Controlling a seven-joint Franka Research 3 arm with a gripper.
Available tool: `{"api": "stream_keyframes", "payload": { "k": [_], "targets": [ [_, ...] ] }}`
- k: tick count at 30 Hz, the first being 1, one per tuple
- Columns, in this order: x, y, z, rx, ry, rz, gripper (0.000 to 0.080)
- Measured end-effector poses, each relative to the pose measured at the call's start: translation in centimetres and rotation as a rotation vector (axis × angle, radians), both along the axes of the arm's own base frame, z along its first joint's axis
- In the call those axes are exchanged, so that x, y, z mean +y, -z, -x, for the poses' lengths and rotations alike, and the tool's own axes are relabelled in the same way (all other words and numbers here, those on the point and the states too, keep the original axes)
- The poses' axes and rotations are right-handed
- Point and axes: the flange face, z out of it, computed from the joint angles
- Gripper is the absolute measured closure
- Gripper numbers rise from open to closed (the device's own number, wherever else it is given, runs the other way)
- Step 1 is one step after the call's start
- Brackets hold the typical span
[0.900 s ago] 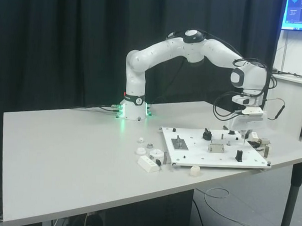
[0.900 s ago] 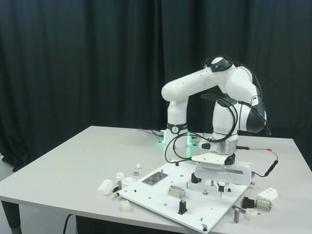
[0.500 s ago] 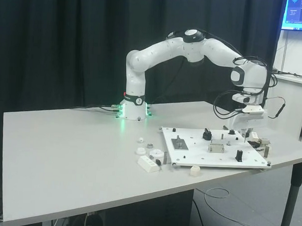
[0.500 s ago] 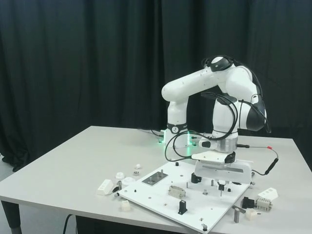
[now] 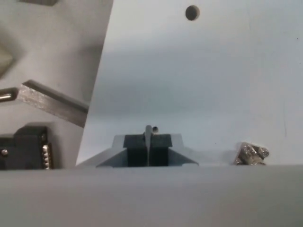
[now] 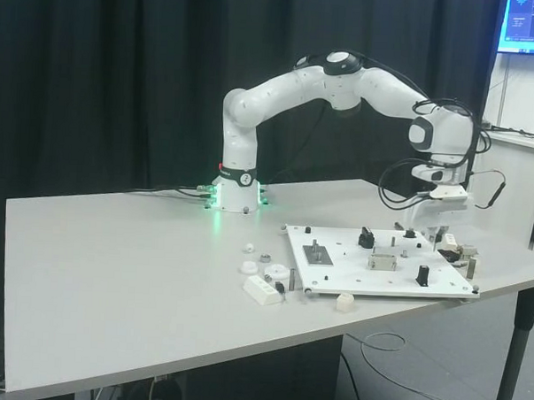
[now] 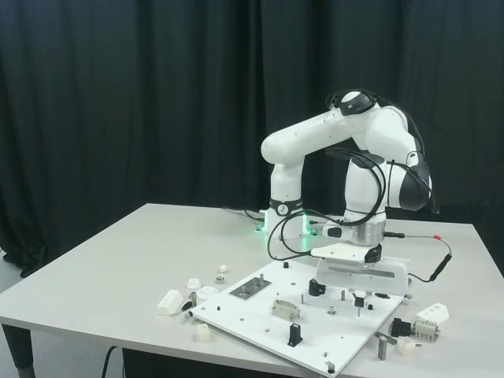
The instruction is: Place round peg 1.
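Wrist view: thin grey round metal peg (image 5: 148,134) is seen pinched between the black fingertips of the gripper (image 5: 148,150) | held just above the flat white assembly board (image 5: 199,80), beside a tiny hole (image 5: 155,128) | insertion probably not done yet, pretty close though

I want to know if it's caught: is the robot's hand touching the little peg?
Touching. In the wrist view the hand has both black pads closed on the thin peg.
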Motion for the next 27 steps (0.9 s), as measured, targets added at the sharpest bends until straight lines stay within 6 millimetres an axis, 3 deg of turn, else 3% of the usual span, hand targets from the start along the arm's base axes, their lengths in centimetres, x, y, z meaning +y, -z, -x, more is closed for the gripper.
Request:
{"api": "stream_keyframes", "payload": {
  "k": [12,27],
  "targets": [
    [2.9,-0.8,0.6,-0.002,0.007,-0.042,0.0785],
    [10.1,-1.4,3.2,0.008,0.025,-0.072,0.0786]
  ]
}}
